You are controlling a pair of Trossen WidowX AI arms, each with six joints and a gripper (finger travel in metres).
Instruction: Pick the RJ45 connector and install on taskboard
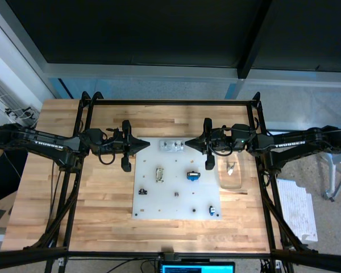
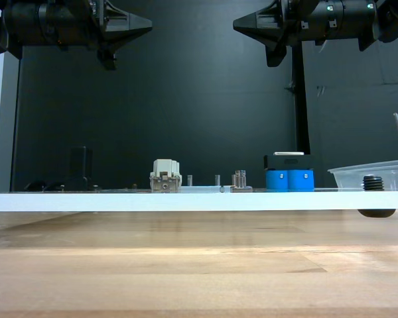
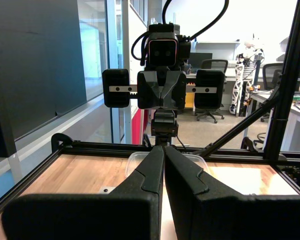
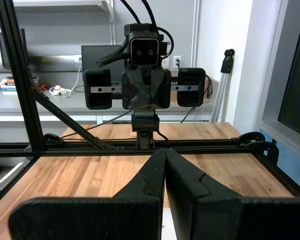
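**High view.**
- Wooden table.
- 1 taskboard: a white square lying flat at the table's middle. It carries a blue fitting, a pale housing and a silver block at its far edge.
- 1 clear tray, just beside the board's right edge.
- 1 RJ45 connector: a small whitish piece lying in the tray's far half, off the board and apart from both arms.
- Left gripper: above the board's far left corner, pointing right.
- Right gripper: above the board's far edge, pointing left. The 2 tips face each other, apart, with the silver block below the gap.

**Low view.**
- Both grippers hang well above the board and touch nothing.
- The blue fitting and the pale housing stand upright on the board.
- The tray sits at the right.

**Left wrist view.**
- The left gripper's 2 fingers are pressed together along a thin seam, with nothing between them.
- The right arm faces the camera.

**Right wrist view.**
- The right gripper's 2 fingers likewise meet tip to tip and hold nothing.
- The left arm is opposite.
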